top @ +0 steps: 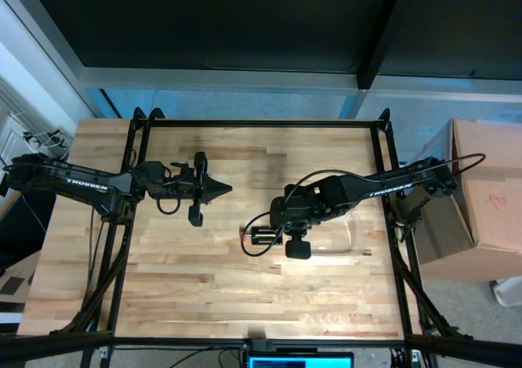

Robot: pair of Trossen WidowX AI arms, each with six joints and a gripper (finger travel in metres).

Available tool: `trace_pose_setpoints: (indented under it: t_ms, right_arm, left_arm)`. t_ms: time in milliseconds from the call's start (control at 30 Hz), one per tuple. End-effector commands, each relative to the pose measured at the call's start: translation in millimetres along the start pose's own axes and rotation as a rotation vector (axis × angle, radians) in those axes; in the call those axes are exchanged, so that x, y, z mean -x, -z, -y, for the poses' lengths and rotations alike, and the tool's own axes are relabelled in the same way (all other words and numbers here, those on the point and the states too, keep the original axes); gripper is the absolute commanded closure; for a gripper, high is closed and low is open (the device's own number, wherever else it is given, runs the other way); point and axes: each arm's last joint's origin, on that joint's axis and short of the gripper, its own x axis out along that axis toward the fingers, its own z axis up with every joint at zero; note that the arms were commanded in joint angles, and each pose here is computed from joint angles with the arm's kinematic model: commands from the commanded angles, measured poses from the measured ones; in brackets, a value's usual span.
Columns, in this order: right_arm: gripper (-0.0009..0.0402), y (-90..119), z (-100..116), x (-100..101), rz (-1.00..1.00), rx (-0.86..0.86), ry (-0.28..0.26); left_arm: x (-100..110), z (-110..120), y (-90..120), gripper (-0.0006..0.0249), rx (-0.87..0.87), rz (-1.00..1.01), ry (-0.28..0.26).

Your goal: Remove the USB-C connector from the USB-C receptacle and place in the container

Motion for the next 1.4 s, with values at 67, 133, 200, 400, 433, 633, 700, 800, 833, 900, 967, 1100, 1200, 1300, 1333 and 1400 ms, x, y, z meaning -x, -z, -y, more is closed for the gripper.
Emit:
trace_pose_setpoints:
  t_ms: [67,133,200,400,433,633,700,800,833,900,967,1100,1200,1300,1333,1400]
  right_arm:
    - [0.0393,1.9,0.8,0.5,-0.018,0.001,0.010]
    - [0.0388,2.0,1.8,0.7,-0.014,0.001,0.037]
    - [0.0374,2.8,3.0,0.7,-0.021,0.003,0.056]
    - [0.0289,4.1,4.7,0.5,-0.037,-0.005,0.067]
    - [0.0276,4.0,5.1,0.5,-0.037,-0.006,0.068]
    - [0.0230,2.1,10.7,-4.0,-0.048,-0.020,0.078]
    - [0.0226,1.5,12.5,-7.6,-0.060,-0.022,0.081]
    - [0.0226,0.3,11.6,-18.2,-0.089,0.001,0.082]
    - [0.0226,0.0,11.2,-21.6,-0.099,0.001,0.081]
    - [0.0226,-0.4,10.7,-27.9,-0.115,0.003,0.085]
    - [0.0226,-1.0,10.2,-34.6,-0.131,0.009,0.087]
    - [0.0226,-2.1,8.4,-49.6,-0.166,0.031,0.074]
    - [0.0226,-3.6,7.5,-58.7,-0.174,0.039,0.068]
    - [0.0226,-3.7,7.2,-65.5,-0.190,0.044,0.069]
    - [0.0226,-4.1,6.9,-70.2,-0.197,0.047,0.068]
    - [0.0226,-4.3,6.6,-74.8,-0.204,0.055,0.068]
  left_arm:
    - [-0.1,-0.1,-0.1,0.0243,0.000,0.000,0.000]
    - [0.0,-0.1,-0.2,0.0243,0.000,0.001,0.000]
    - [-0.1,0.0,-0.1,0.0243,0.000,0.000,0.000]
    - [-0.1,-0.1,-0.1,0.0243,0.000,0.000,0.000]
    - [-0.1,0.0,-0.1,0.0243,0.000,0.000,0.000]
    - [-0.1,-0.1,-0.1,0.0243,0.000,0.000,0.000]
    - [0.0,-0.1,-0.2,0.0243,0.000,0.001,0.000]
    - [-0.1,0.0,-0.1,0.0243,0.000,0.000,0.000]
    - [0.0,-0.1,-0.2,0.0243,0.000,0.001,0.000]
    - [-0.1,0.0,-0.1,0.0243,0.000,0.000,0.000]
    - [0.0,-0.1,-0.2,0.0243,0.000,0.001,0.000]
    - [-0.1,-0.1,-0.1,0.0243,0.000,0.000,0.000]
    - [0.0,-0.1,-0.2,0.0243,0.000,0.001,0.000]
    - [0.0,0.0,-0.2,0.0243,0.000,0.001,0.000]
    - [-0.1,-0.1,-0.1,0.0243,0.000,0.000,0.000]
    - [0.0,0.0,-0.2,0.0243,0.000,0.001,0.000]
